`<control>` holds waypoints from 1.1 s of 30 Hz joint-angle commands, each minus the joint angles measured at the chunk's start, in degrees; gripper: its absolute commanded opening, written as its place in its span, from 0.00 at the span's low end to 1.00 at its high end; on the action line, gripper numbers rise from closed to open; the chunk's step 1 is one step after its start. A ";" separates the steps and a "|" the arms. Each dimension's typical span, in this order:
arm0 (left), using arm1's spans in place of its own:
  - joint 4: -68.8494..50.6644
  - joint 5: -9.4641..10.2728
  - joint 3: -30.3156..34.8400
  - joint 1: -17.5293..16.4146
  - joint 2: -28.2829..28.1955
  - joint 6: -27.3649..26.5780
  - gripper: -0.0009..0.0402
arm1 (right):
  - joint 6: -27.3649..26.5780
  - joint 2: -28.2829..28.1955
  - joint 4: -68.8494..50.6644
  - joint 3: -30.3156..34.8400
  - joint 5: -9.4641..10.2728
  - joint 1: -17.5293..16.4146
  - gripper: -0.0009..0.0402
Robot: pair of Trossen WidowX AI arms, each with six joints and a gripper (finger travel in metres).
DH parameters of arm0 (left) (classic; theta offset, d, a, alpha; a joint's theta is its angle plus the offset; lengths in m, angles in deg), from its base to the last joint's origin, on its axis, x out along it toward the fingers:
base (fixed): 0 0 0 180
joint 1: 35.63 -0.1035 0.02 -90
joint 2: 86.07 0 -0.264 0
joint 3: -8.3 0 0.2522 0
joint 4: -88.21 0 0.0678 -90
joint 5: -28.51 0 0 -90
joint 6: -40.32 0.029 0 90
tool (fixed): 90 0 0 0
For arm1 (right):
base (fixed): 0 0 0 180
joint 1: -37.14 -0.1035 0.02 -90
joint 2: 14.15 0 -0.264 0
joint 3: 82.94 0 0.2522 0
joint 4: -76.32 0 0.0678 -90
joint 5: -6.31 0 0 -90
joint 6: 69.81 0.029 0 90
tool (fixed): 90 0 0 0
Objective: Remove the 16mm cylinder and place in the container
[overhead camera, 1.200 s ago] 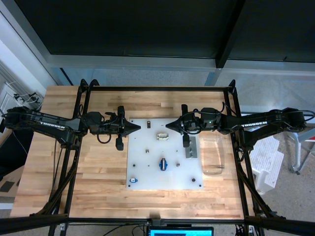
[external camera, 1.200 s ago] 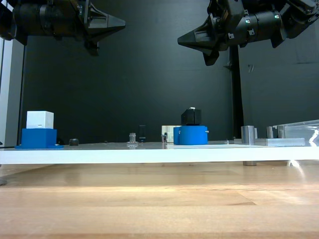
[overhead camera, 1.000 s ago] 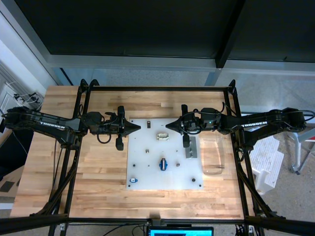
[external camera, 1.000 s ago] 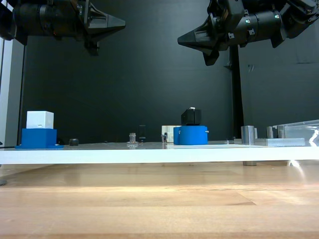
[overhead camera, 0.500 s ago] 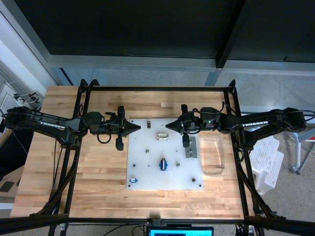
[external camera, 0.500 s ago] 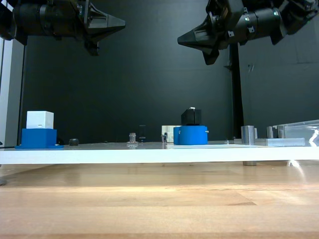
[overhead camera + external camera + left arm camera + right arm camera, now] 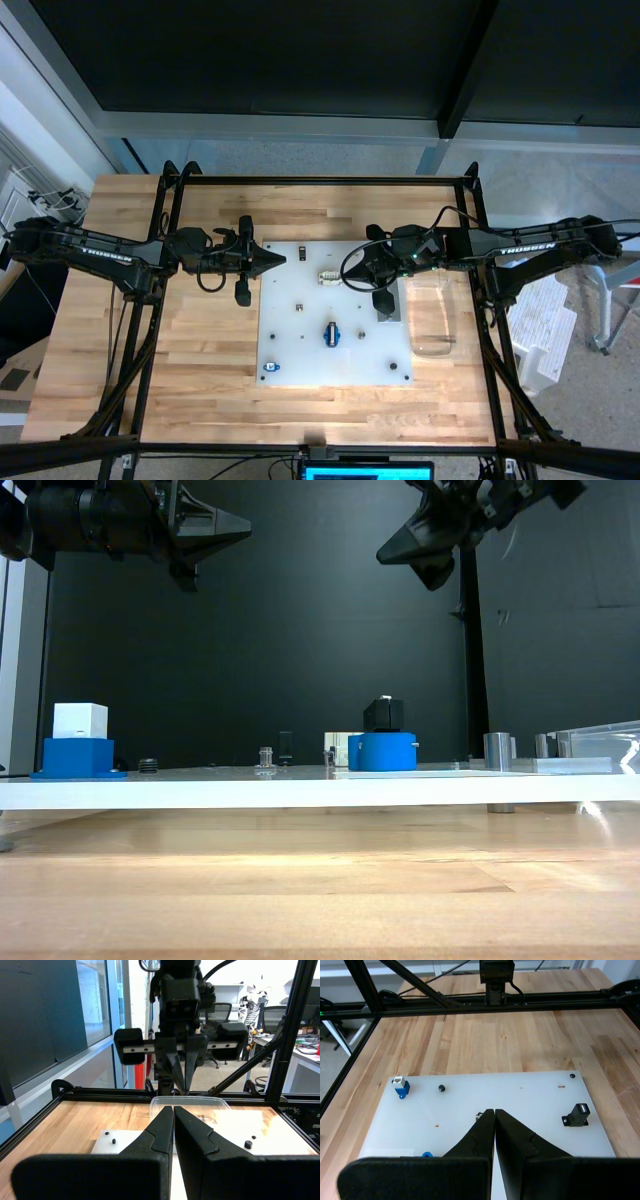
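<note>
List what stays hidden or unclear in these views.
Cylinder: base hidden behind the board's near edge, low view.
Tub: cut off by the right edge, low view.
Right gripper, over the board: it hides the spot beneath, wrist view.
Left gripper, above the board's left edge: it covers part of the tub, wrist view.

**Setting:** robotics lab set inside an open-plan office. Evidence I log from my remote station:

- Butcher-block table (image 7: 200, 340) caged by a black extrusion frame (image 7: 320, 181), centre of the high view.
- Two black arms (image 7: 95, 250) reach in from the table's sides. The left gripper (image 7: 280, 258) is at the upper left edge of the white task board (image 7: 300, 345), and the right gripper (image 7: 347, 272) is above its upper middle. Both have their fingers pressed together.
- Lit monitor (image 7: 367, 470), bottom edge.
- Bare grey floor (image 7: 300, 155), beyond the table.
- Office chairs (image 7: 233, 1034), white desks (image 7: 307, 1055) and tall glazing (image 7: 95, 1005), left wrist view.
</note>
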 commanded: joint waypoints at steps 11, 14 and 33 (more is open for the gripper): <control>0.02 0.00 0.00 -0.02 0.00 0.00 0.02 | 5.60 -0.81 -17.42 6.27 -3.02 -5.57 0.03; 0.00 0.00 0.00 -0.02 0.00 0.00 0.02 | 6.36 -2.80 -22.69 8.37 -4.70 -7.06 0.05; 0.00 0.00 0.00 0.00 0.00 0.00 0.02 | 7.93 -23.06 -47.56 25.94 -5.05 -12.26 0.47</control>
